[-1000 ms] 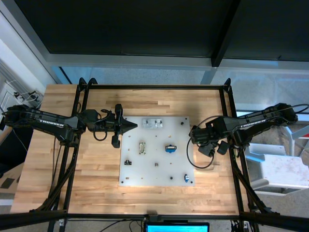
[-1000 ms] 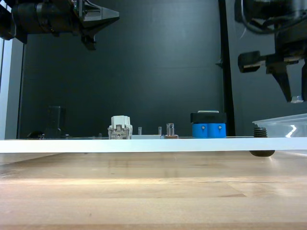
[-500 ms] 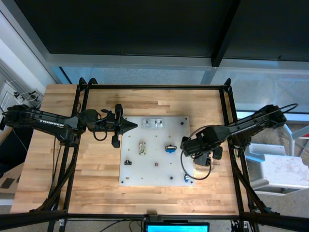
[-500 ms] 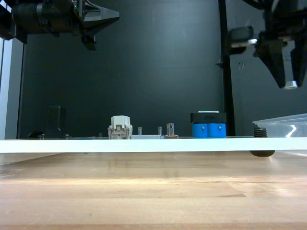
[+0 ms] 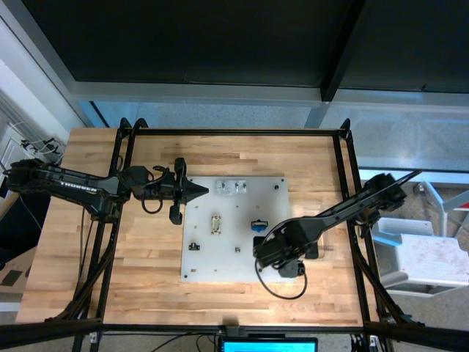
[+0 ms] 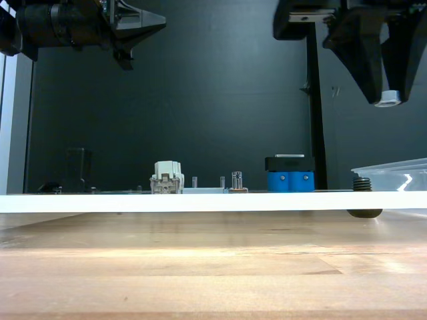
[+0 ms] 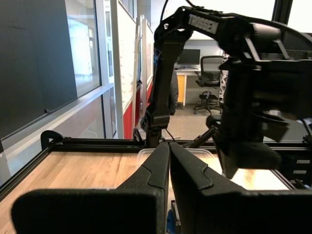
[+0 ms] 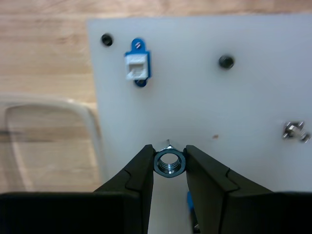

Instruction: Pick the M12 fastener and fasten on the M12 threads

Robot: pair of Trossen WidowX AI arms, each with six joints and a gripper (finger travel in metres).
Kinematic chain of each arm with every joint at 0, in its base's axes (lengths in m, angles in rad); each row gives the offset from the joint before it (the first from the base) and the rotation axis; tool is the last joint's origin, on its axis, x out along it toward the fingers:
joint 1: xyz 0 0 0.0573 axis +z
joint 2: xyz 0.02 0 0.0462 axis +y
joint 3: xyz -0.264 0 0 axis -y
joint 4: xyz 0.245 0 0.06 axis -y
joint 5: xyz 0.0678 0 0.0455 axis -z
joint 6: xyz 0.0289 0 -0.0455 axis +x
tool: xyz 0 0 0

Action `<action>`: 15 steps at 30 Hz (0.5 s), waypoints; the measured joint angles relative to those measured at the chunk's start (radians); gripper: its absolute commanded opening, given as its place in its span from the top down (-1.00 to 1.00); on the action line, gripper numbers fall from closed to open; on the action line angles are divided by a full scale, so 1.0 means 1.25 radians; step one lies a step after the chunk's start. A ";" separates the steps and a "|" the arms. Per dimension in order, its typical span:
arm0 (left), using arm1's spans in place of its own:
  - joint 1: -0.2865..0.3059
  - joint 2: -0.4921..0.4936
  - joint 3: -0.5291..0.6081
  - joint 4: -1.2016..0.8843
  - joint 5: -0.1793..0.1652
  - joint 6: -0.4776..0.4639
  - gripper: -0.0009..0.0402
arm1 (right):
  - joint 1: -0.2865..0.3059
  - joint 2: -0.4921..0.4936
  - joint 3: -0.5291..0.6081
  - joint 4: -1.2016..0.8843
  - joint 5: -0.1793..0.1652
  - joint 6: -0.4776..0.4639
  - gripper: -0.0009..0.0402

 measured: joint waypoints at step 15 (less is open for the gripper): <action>0.000 0.000 0.000 0.000 0.000 0.000 0.96 | 0.022 0.196 0.212 -0.019 -0.002 0.000 0.95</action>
